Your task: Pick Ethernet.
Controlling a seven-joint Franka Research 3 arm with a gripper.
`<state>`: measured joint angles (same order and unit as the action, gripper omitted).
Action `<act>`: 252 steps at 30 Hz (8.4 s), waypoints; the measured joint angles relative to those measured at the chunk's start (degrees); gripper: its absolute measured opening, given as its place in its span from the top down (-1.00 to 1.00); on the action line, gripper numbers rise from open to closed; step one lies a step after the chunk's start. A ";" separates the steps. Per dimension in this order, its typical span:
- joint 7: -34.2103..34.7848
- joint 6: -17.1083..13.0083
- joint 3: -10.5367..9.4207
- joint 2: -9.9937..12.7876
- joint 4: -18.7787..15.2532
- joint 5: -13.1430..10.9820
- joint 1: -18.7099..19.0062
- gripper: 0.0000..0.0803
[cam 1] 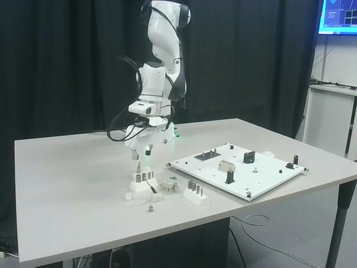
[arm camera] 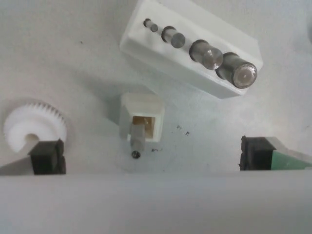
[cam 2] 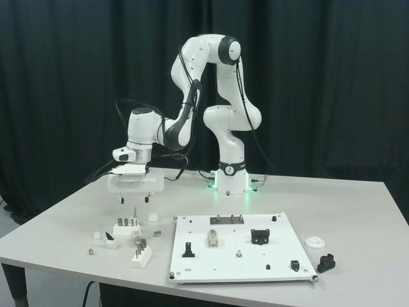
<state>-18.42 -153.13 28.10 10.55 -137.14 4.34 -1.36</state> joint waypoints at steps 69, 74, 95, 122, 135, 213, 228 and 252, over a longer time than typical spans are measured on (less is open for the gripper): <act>-3.77 2.88 0.01 -0.96 0.82 -0.32 0.33 -0.99; -2.54 2.85 0.08 -0.82 0.83 -2.95 0.22 -0.99; 15.62 2.46 0.28 1.48 1.78 -10.71 0.22 -0.99; 48.18 3.11 0.22 2.71 3.05 -10.88 0.36 -0.99; 59.92 3.16 0.17 2.71 3.14 -10.88 0.42 -0.99; 145.43 3.21 3.41 4.18 3.24 -13.58 0.96 -0.99; 147.15 1.21 4.93 6.52 3.24 -18.23 3.67 -0.99; 145.85 -1.18 15.94 12.80 3.15 -23.09 17.15 -0.99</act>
<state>127.42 -154.32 44.04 23.35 -133.98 -18.75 15.79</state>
